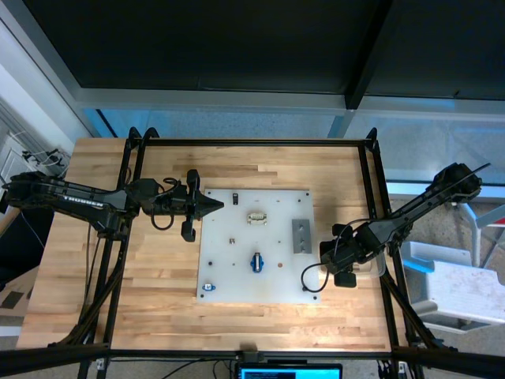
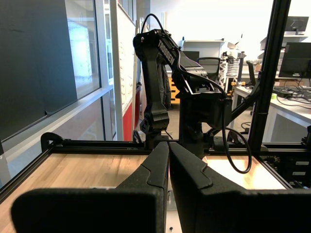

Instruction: Pick the 16mm cylinder and place it in the taskboard

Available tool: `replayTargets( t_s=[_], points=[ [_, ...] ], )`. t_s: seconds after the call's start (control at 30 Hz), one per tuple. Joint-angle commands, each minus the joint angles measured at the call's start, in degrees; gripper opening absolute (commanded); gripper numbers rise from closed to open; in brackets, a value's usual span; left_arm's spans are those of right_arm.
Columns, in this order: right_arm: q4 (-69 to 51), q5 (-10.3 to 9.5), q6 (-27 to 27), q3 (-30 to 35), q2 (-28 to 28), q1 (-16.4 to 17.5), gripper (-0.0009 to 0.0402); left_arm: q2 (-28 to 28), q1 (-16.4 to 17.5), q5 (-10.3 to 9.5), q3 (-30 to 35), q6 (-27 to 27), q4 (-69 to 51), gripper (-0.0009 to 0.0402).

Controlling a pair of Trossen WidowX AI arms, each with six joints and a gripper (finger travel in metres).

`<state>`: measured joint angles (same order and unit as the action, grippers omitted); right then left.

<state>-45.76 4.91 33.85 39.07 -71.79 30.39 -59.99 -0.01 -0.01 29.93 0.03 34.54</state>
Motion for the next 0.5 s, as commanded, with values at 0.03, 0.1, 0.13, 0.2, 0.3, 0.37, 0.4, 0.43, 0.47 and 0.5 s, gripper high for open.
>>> replayTargets(
  t_s=[0.03,0.1,0.13,0.2,0.3,0.37,0.4,0.43,0.47,0.5],
  points=[
    [-0.04,0.02,0.0,0.02,-0.02,0.0,0.0114,-0.02,0.0,0.0,0.02,0.02,0.0,0.0],
    [-0.07,0.02,0.0,0.0,-0.02,0.0,0.0104,-0.02,0.02,0.0,0.02,0.02,0.0,0.0],
    [-0.07,0.02,0.0,0.0,-0.02,0.0,0.0098,-0.02,0.0,0.0,0.02,0.02,0.0,0.0],
    [-0.07,0.02,-0.04,0.0,-0.02,0.0,0.0086,-0.02,0.0,0.0,0.02,0.02,0.0,0.0],
    [-0.09,0.0,-0.04,0.0,-0.02,-0.02,0.0066,-0.02,0.0,0.0,0.02,0.02,0.0,0.0],
    [-0.07,0.0,-0.04,0.0,-0.02,-0.02,0.0053,-0.02,0.0,0.0,0.02,0.02,0.0,0.0],
    [-0.07,0.0,-0.04,0.0,-0.02,-0.02,0.0047,-0.02,0.0,0.02,0.02,0.02,0.0,0.0],
    [-0.07,0.0,-0.04,0.0,-0.02,-0.02,0.0041,-0.02,0.0,0.0,0.02,0.02,0.0,0.0],
    [-0.07,0.0,-0.02,0.0,-0.02,0.0,0.0035,-0.02,0.02,0.0,0.02,0.02,0.0,0.0],
    [-0.07,-0.02,-0.02,0.0,0.0,-0.02,0.0029,-0.02,0.0,0.0,0.02,0.02,0.0,0.0]
  ],
)
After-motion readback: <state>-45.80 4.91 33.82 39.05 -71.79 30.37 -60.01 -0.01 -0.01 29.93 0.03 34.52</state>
